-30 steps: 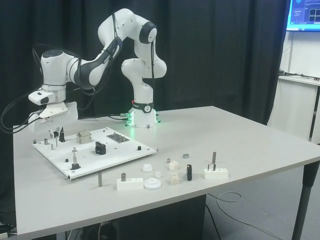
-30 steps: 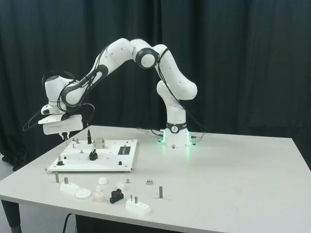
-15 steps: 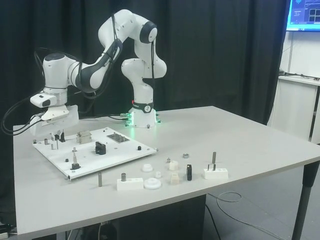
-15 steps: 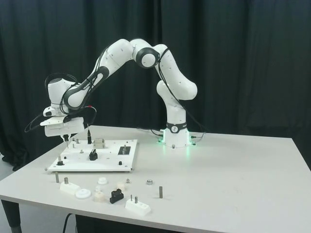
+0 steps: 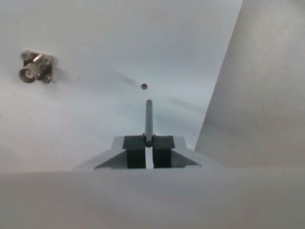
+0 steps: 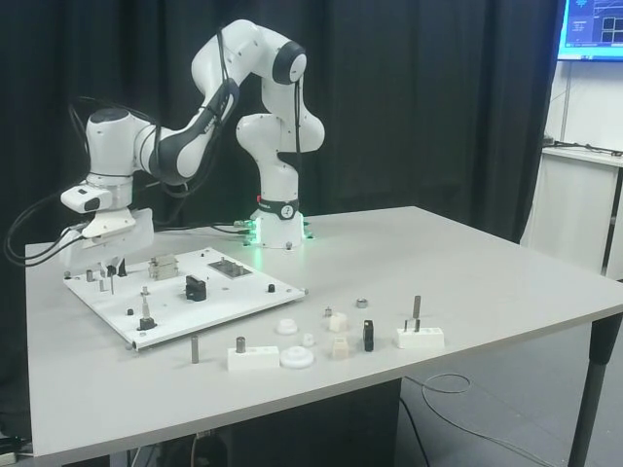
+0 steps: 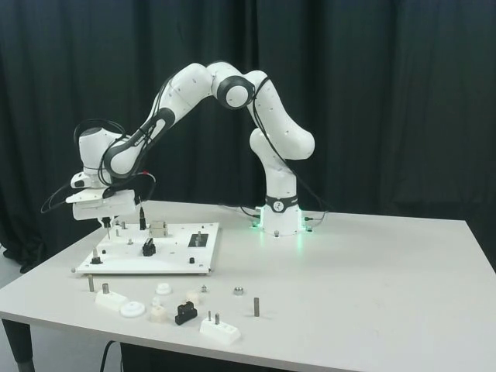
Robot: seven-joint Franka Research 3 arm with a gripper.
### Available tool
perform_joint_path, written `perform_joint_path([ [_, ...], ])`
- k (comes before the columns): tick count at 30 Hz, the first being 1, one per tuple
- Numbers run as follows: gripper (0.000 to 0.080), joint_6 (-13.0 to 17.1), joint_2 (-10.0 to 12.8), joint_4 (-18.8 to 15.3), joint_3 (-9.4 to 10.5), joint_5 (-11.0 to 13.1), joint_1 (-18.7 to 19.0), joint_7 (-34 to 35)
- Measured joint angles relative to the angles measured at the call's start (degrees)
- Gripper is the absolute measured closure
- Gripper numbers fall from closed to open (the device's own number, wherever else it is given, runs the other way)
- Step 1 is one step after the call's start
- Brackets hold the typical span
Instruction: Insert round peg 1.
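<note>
Gripper [image 5: 148, 143]: clenched on the peg [image 5: 148, 119] — black fingers [image 5: 135, 151] pinch its upper end
Peg: thin grey rod, upright, pointing down from the gripper toward the board [image 5: 95, 43]
Hole [image 5: 144, 86]: small round opening in the white board, just beyond the peg's tip — not yet entered
Connector [image 5: 34, 69]: metal fitting on the board, well apart from the gripper
Table [image 5: 267, 86]: grey, showing beside the board's edge
Arm [image 6: 180, 146]: white, reaching over the board's far corner [image 6: 78, 277]
</note>
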Motion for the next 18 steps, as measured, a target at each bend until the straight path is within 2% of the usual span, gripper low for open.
perform_joint_path([
  [18, 0.0774, 2.7, 0.0, -1.9, 0.40, 0.1, 0.0, -0.3],
])
